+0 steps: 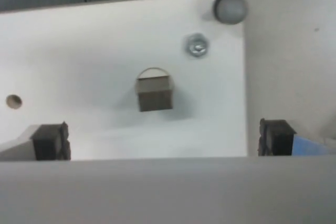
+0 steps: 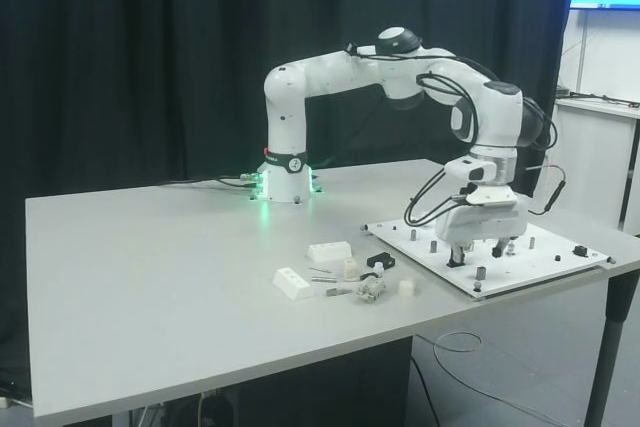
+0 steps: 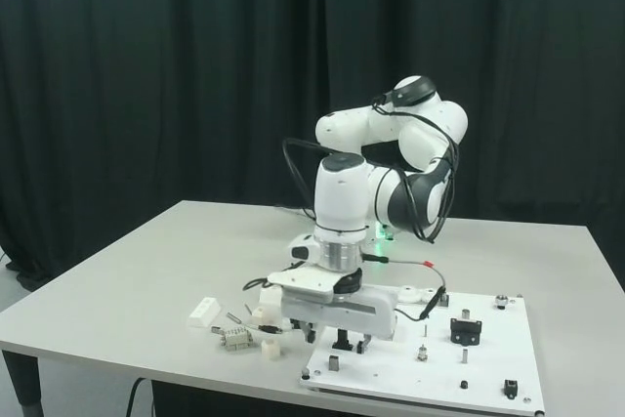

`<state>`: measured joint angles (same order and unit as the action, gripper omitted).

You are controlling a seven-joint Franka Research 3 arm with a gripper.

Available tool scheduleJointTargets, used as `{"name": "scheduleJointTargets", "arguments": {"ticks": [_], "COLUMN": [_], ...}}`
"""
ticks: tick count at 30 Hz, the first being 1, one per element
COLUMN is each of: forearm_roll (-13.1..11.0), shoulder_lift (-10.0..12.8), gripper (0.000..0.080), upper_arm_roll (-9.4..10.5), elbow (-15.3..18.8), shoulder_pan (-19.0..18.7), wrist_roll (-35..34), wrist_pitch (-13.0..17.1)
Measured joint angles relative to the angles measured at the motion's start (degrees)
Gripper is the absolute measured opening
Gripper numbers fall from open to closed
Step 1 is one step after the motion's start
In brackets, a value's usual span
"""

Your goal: Remove square peg 4.

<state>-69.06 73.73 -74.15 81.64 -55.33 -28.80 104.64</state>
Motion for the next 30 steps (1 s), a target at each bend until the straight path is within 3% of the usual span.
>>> {"name": "scheduleJointTargets", "arguments": {"ticks": [11,30], "forearm_roll": [0.11,0.91], "shoulder_lift": [0.0,0.05], "gripper": [0.08,0.08], "upper_arm_roll": [2.24,4.43], "elbow": [-1.68,-4.64], "shoulder_pan": [1.32,4.21], "wrist_roll": [-1.27,-2.72], "wrist_pitch": [-0.37,-0.35]}}
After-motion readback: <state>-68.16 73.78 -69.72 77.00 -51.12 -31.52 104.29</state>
